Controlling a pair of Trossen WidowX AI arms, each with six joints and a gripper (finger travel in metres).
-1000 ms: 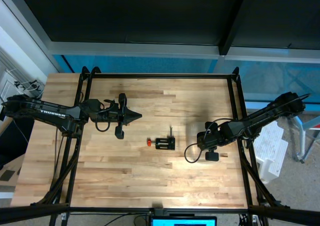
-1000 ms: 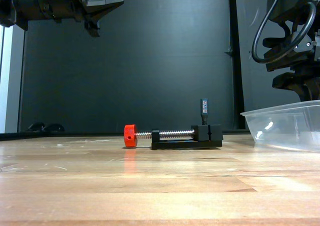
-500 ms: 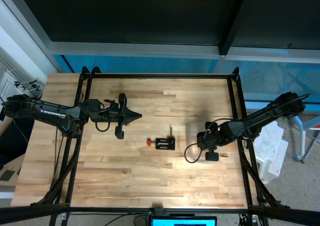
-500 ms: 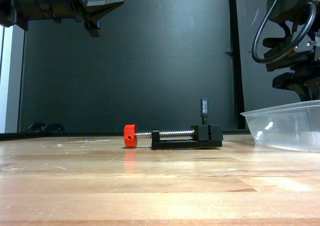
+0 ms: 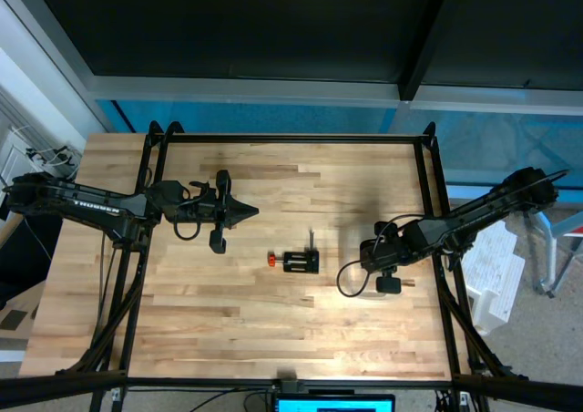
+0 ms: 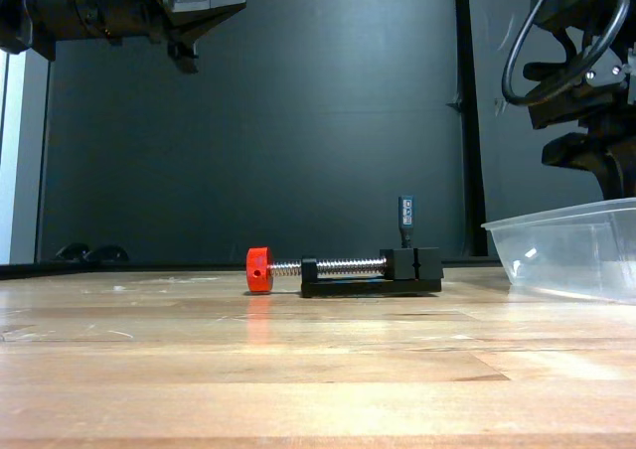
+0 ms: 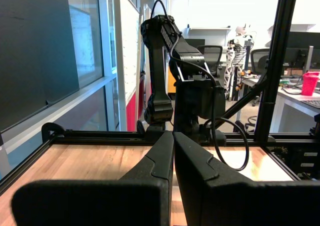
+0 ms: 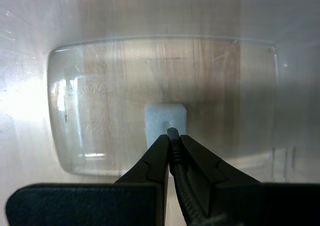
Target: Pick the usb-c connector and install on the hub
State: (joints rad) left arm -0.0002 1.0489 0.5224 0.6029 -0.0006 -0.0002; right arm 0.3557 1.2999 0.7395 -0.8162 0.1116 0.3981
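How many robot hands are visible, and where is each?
2. The left hand hangs shut over the table, left of the hub. The right hand is over the clear tray, shut on a black cord leading to the usb-c connector.

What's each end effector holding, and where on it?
The right end effector, over the clear tray, pinches the usb-c connector by the black cord behind its white head. The left end effector, raised over the table's left side, is shut on nothing.

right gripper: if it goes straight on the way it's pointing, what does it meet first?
The small whitish-grey usb-c connector, right at the tips of the right gripper, shut on a black cord; then the clear plastic tray's floor, depth unclear. Left gripper hangs high at left, shut.
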